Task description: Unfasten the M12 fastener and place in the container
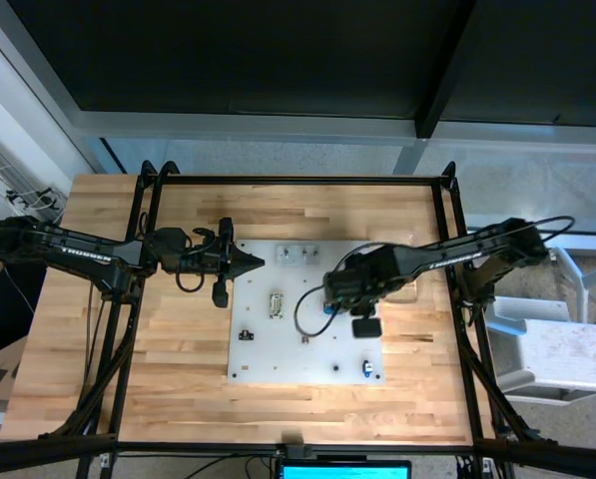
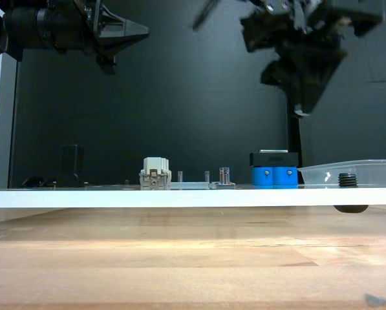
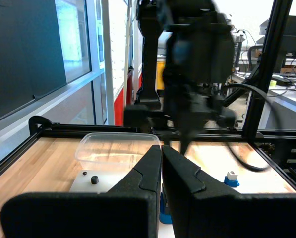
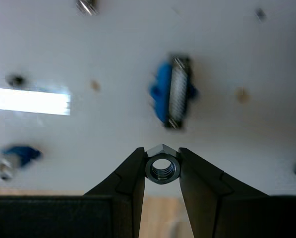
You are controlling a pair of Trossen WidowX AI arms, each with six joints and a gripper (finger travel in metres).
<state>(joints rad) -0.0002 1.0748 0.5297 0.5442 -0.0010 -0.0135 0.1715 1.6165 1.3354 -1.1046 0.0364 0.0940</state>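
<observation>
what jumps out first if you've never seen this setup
First, the small silver nut pinched between the fingers of the right gripper, which hangs high above the white board. Then the bare ribbed stud standing in front of the clear container. The left gripper is parked in the air above the board's left edge, fingers shut.

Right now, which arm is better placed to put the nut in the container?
The right: its gripper grips the nut between its jaws, raised near the container. The left gripper hangs shut over the board's left edge.
</observation>
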